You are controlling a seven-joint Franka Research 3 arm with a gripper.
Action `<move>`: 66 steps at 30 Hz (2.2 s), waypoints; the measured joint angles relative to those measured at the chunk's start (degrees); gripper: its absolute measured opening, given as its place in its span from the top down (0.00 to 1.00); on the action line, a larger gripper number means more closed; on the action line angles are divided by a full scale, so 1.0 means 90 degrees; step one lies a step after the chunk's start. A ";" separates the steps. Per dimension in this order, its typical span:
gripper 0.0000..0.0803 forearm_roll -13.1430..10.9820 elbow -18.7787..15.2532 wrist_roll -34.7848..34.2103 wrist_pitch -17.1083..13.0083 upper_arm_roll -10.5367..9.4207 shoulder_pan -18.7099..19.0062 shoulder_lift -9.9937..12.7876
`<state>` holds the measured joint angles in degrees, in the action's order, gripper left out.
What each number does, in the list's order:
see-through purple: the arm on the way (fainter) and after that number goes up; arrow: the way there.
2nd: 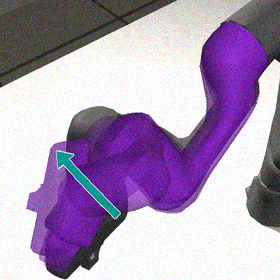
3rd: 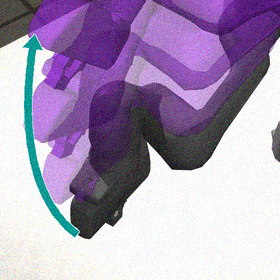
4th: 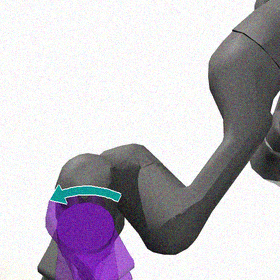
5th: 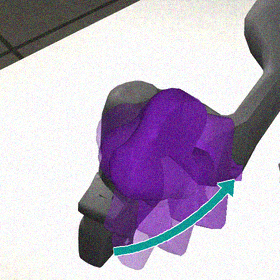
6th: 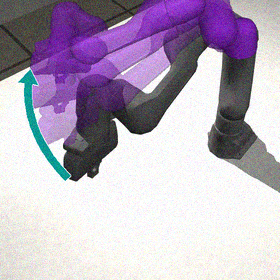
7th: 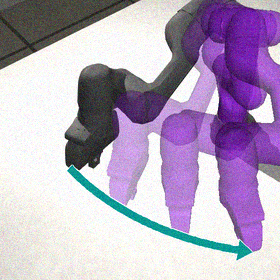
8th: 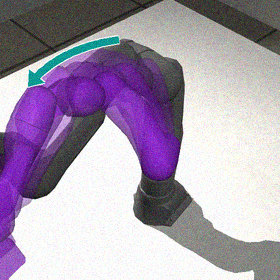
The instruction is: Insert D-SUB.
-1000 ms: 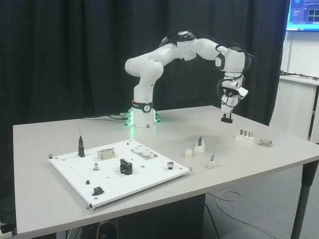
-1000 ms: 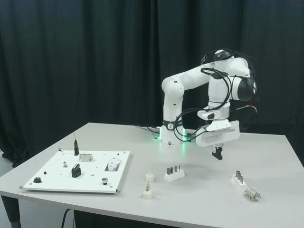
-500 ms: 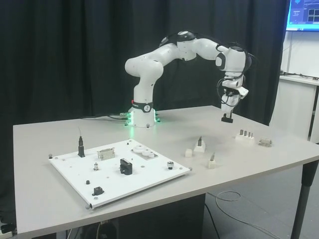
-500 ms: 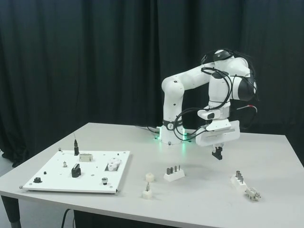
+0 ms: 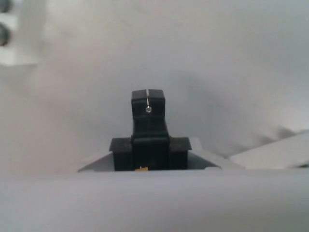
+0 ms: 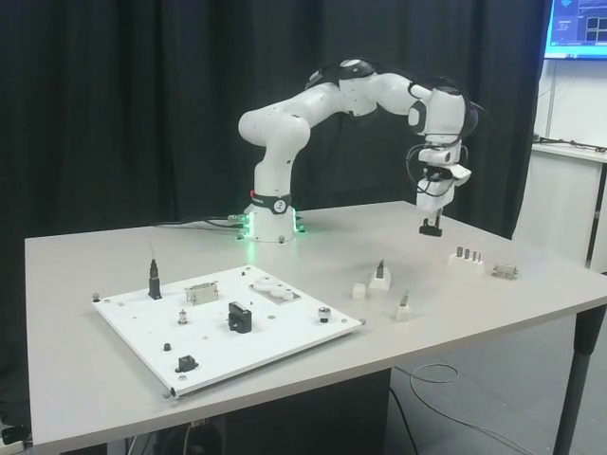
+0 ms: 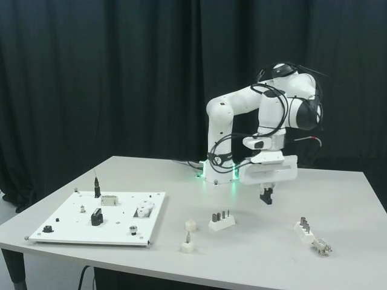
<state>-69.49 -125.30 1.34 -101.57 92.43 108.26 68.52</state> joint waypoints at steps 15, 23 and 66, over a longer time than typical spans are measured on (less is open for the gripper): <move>0.82 0.0254 0.0033 0.0162 -0.0722 0.0124 -0.0942 0.0000; 0.82 0.0287 0.0172 0.0635 -0.0949 0.0173 -0.1702 0.0000; 0.82 0.0237 0.1670 0.3198 -0.0605 0.0051 -0.5929 0.0304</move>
<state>-67.36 -110.27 30.12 -107.01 92.88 54.89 71.26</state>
